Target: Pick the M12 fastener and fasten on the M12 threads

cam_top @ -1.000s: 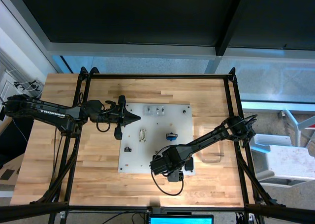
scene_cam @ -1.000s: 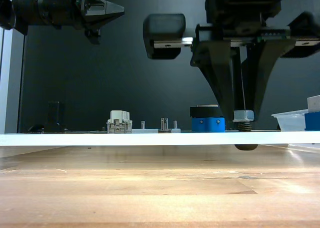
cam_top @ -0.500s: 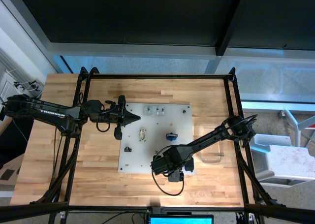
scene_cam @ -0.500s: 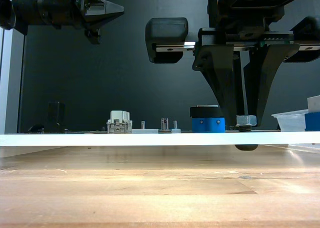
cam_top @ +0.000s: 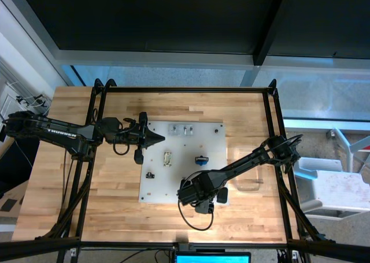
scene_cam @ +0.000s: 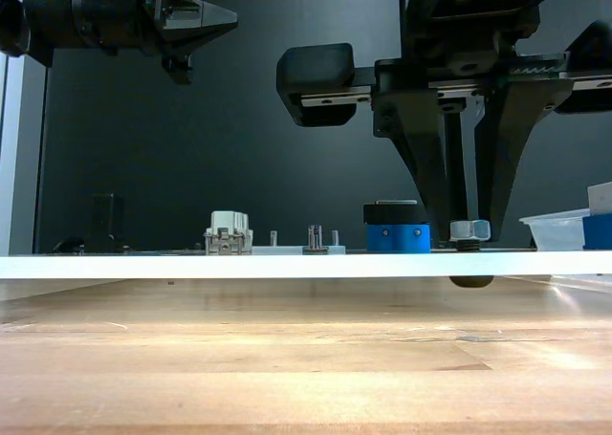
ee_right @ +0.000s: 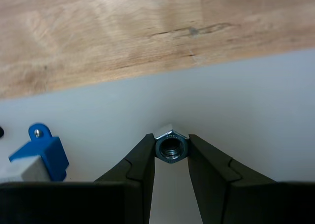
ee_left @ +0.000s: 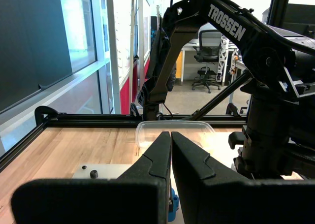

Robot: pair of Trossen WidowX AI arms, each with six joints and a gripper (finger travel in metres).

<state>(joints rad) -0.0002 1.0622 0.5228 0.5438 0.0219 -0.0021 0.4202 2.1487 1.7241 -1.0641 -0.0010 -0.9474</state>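
Near the near right edge of the white board, the right gripper points straight down, its two black fingers clenched on either side of a small silver nut. From table height the nut sits just above the board, with only a thin sliver of the black stud showing beneath it, so it appears to be on its stud and low on the ribs. By that reading, picking and placing are done; what seems left is any final turning, letting go and lifting away. Whether the thread has truly caught cannot be told: the nut's hole looks dark and the stud's top is hidden. From above, the arm covers nut and stud entirely. A clear tray behind is cut off at the frame edge. The left gripper hangs high over the board's far left edge, its fingers pressed together on nothing.
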